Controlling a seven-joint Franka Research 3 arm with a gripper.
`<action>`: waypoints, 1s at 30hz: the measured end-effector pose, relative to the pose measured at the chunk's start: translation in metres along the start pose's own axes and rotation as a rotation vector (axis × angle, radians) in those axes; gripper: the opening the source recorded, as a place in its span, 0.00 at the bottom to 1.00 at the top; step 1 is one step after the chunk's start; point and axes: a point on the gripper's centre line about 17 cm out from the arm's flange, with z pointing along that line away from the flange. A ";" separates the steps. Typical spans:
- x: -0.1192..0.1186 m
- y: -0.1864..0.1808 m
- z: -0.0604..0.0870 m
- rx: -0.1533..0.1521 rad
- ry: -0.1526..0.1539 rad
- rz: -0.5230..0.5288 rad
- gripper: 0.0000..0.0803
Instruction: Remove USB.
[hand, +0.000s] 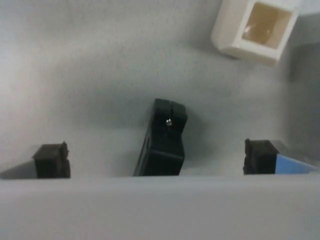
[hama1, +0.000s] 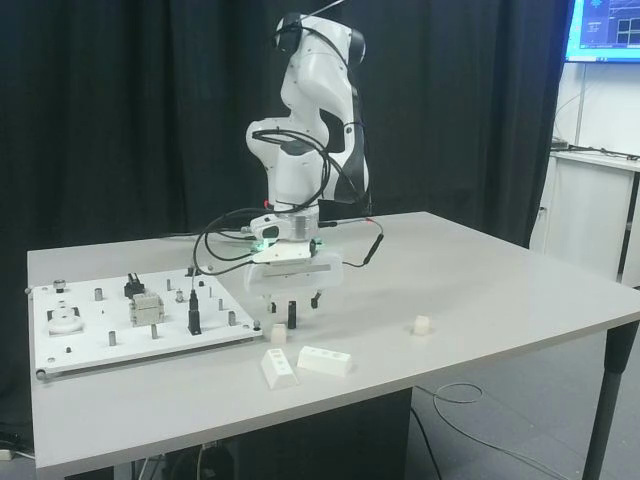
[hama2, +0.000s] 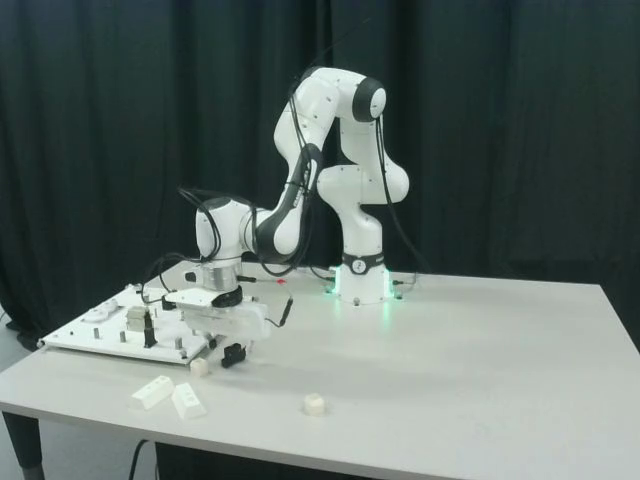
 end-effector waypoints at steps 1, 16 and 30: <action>0.001 0.000 -0.001 0.000 0.003 0.000 0.82; 0.006 0.003 -0.018 0.001 0.025 -0.008 0.99; 0.010 0.006 -0.032 0.004 0.043 -0.015 1.00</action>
